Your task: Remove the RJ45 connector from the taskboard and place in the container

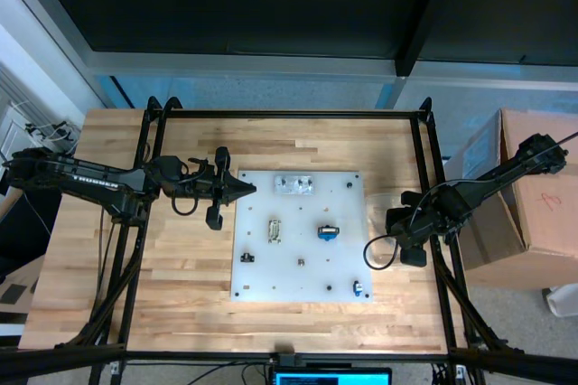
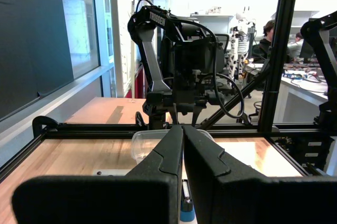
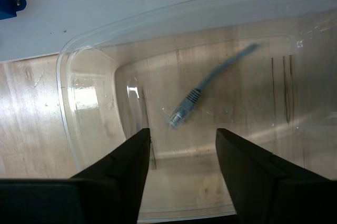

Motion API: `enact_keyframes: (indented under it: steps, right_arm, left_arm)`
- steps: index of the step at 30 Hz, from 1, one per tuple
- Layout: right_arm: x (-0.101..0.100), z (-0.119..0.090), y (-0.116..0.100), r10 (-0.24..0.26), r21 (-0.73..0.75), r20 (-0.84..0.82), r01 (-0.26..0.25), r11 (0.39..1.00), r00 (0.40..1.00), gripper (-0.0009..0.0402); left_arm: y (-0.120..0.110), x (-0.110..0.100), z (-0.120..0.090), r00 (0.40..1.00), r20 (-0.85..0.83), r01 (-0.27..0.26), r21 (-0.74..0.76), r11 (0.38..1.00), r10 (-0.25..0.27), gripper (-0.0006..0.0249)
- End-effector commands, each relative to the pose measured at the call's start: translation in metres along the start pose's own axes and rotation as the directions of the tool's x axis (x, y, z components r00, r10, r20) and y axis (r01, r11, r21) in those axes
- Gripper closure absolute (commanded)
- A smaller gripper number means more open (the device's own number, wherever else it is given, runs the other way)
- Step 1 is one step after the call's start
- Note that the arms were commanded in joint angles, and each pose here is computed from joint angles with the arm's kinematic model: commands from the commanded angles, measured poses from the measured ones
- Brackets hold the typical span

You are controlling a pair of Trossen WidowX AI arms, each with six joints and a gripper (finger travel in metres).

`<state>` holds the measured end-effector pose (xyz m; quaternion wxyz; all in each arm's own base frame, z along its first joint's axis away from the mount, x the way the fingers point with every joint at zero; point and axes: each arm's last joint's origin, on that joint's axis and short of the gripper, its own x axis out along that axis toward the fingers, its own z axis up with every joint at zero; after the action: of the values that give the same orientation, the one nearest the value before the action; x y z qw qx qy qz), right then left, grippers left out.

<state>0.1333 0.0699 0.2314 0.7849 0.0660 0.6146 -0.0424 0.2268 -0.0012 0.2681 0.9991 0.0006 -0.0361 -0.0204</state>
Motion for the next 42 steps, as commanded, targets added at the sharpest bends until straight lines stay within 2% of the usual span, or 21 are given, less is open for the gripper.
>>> enact_keyframes:
  steps: [1,8,14,20,26,30,32,34,36,42]
  right_arm:
    - [0.000,0.000,0.000,0.000,0.002,0.002,0.000,1.000,1.000,0.0196]
    - [-0.004,0.004,-0.001,0.008,-0.016,0.021,-0.008,1.000,1.000,0.0185]
    - [-0.027,0.026,-0.013,-0.023,-0.039,0.165,0.029,0.999,0.986,0.0185]
    - [-0.040,0.051,-0.029,-0.022,-0.041,0.340,0.038,0.998,0.940,0.0185]
    - [-0.050,0.076,-0.043,0.009,-0.068,0.547,0.034,0.997,0.837,0.0186]
    - [-0.058,0.090,-0.049,0.012,-0.093,0.672,0.067,0.993,0.741,0.0201]
    - [-0.061,0.095,-0.051,0.054,-0.127,0.718,0.054,0.990,0.694,0.0216]
    - [-0.062,0.100,-0.053,0.107,-0.155,0.760,0.019,0.988,0.641,0.0232]
    - [-0.062,0.104,-0.056,0.129,-0.162,0.798,0.004,0.987,0.589,0.0251]
    - [-0.059,0.110,-0.065,0.102,-0.128,0.874,0.023,0.991,0.474,0.0316]
  left_arm:
    - [0.000,0.000,0.000,1.000,0.000,0.000,0.000,1.000,0.000,0.0243]
    - [0.000,0.000,0.000,1.000,0.000,0.000,0.000,1.000,0.000,0.0243]
    - [0.000,0.000,0.000,1.000,0.000,0.000,0.000,1.000,0.000,0.0243]
    - [0.000,0.000,0.000,1.000,0.000,0.000,0.000,1.000,0.000,0.0243]
    - [0.000,0.000,0.000,1.000,0.000,0.000,0.000,1.000,0.000,0.0243]
    - [0.000,0.000,0.000,1.000,0.000,0.000,0.000,1.000,0.000,0.0243]
    - [0.000,0.000,0.000,1.000,0.000,0.000,0.000,1.000,0.000,0.0243]
    - [0.000,0.000,0.000,1.000,0.000,0.000,0.000,1.000,0.000,0.0243]
    - [0.000,0.000,0.000,1.000,0.001,0.000,0.000,1.000,0.000,0.0243]
    - [0.000,0.000,0.000,1.000,0.000,0.000,0.000,1.000,0.000,0.0243]
